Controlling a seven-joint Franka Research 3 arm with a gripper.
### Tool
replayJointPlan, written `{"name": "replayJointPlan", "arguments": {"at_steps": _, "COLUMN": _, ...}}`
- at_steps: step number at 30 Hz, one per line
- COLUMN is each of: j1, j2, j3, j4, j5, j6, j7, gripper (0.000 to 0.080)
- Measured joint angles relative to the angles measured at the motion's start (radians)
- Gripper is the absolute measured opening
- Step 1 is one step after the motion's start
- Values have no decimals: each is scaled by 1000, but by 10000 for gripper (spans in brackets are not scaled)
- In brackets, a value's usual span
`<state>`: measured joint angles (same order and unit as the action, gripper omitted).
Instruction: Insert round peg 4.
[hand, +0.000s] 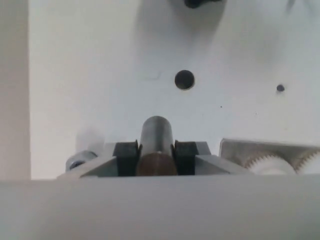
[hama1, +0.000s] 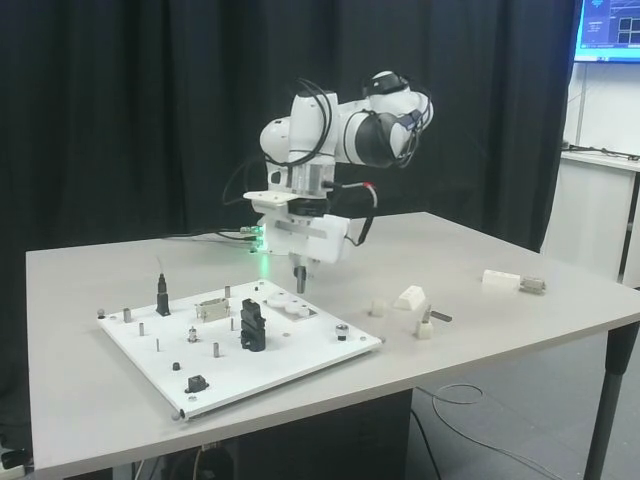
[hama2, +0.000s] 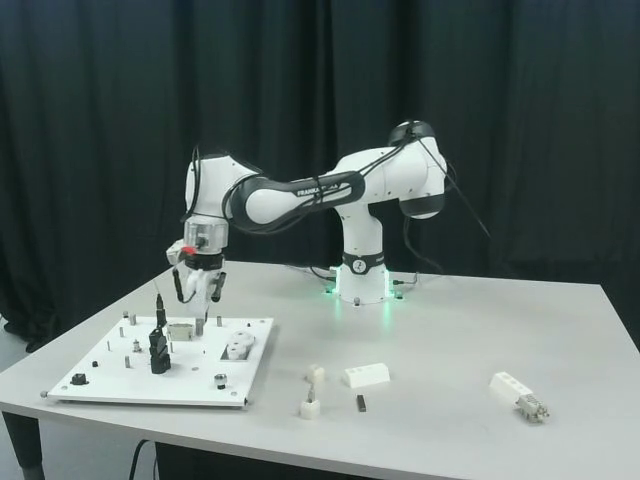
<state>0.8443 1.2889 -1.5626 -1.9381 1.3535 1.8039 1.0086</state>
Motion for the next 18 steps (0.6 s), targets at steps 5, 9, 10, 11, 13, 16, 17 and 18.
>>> {"name": "replayJointPlan", "arguments": {"at_steps": 5, "j1": -20, "j2": 1, "j3": 20, "j4": 9, "j5": -1, "j6": -6, "j7": 50, "gripper": 151}}
{"name": "replayJointPlan", "arguments": {"at_steps": 9, "j1": -39, "j2": 2, "j3": 35, "j4": 19, "j5": -1, "j6": -16, "j7": 82, "gripper": 151}}
{"name": "replayJointPlan", "arguments": {"at_steps": 10, "j1": -46, "j2": 3, "j3": 39, "j4": 23, "j5": -1, "j6": -21, "j7": 87, "gripper": 151}}
{"name": "replayJointPlan", "arguments": {"at_steps": 11, "j1": -52, "j2": 4, "j3": 42, "j4": 27, "j5": -1, "j6": -26, "j7": 91, "gripper": 151}}
{"name": "replayJointPlan", "arguments": {"at_steps": 13, "j1": -65, "j2": 7, "j3": 48, "j4": 36, "j5": -1, "j6": -33, "j7": 99, "gripper": 151}}
{"name": "replayJointPlan", "arguments": {"at_steps": 16, "j1": -84, "j2": 10, "j3": 58, "j4": 52, "j5": -1, "j6": -41, "j7": 108, "gripper": 151}}
{"name": "replayJointPlan", "arguments": {"at_steps": 17, "j1": -91, "j2": 12, "j3": 61, "j4": 58, "j5": -1, "j6": -44, "j7": 109, "gripper": 151}}
{"name": "replayJointPlan", "arguments": {"at_steps": 18, "j1": -98, "j2": 13, "j3": 65, "j4": 64, "j5": -1, "j6": -46, "j7": 109, "gripper": 151}}
